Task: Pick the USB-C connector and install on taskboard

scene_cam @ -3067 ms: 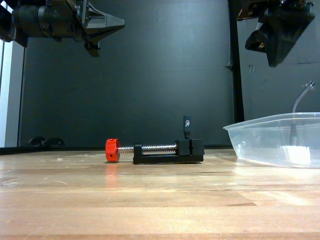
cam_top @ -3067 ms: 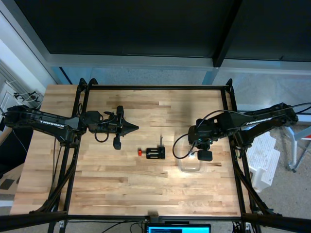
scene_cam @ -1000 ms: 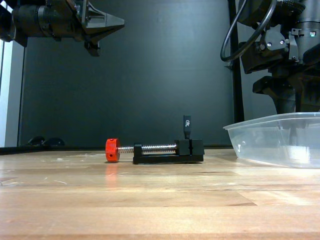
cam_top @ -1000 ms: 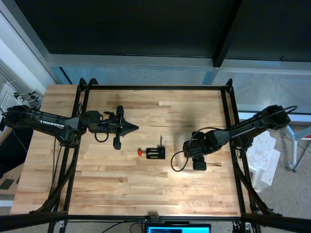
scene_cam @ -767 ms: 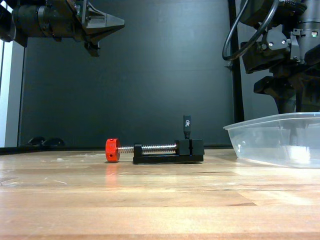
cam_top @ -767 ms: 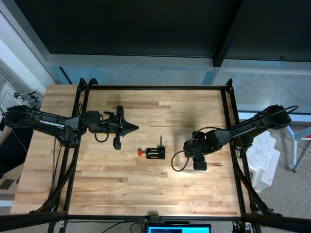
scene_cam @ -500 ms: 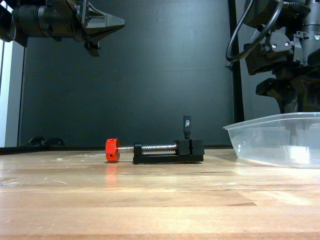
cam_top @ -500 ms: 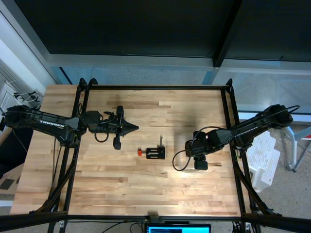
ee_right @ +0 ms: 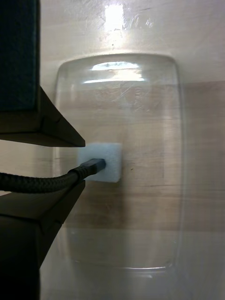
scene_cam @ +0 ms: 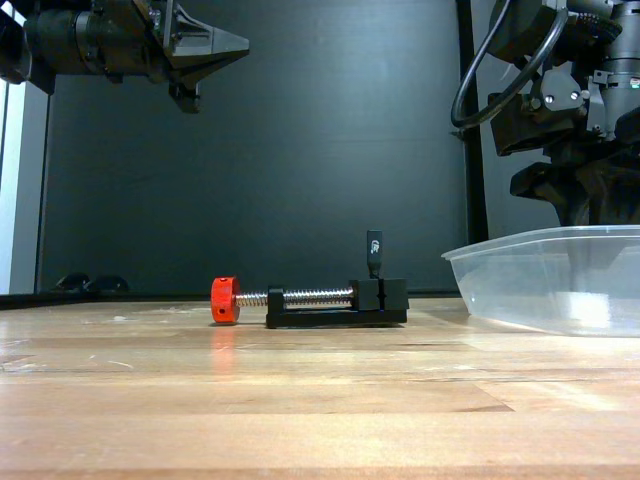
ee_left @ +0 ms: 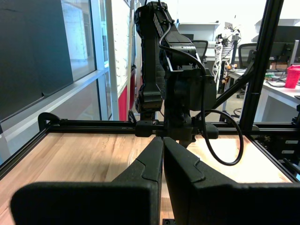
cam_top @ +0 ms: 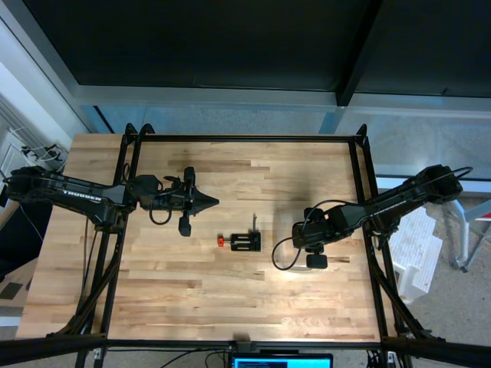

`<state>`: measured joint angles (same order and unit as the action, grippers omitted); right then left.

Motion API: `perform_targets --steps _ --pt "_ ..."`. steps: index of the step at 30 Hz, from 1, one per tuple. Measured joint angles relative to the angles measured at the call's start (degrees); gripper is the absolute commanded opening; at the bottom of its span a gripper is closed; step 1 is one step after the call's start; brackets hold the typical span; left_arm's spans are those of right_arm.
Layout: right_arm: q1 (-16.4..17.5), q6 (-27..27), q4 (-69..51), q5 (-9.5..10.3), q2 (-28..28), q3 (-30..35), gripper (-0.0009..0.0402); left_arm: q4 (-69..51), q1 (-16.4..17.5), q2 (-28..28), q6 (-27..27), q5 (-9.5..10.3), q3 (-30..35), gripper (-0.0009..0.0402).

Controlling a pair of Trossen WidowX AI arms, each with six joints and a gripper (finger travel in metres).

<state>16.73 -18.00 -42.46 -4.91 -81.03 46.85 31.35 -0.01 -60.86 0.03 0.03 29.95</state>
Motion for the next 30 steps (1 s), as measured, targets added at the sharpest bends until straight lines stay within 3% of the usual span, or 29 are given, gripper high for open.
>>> perform_targets --steps 15,23,30 --pt "0.0 0.1 0.3 -0.02 0.8 0.1 0.0053 0.0 0.0 0.0 0.0 0.02 0.0 0.0000" --pt "0.0 0.1 0.3 -0.02 0.9 0.1 -0.0003 0.0 0.0 0.0 0.0 0.02 0.0 0.0000" --pt "0.0 0.1 0.3 -0.02 1.1 0.2 0.0000 0.0 0.0 0.0 0.0 0.00 0.0 0.0000"
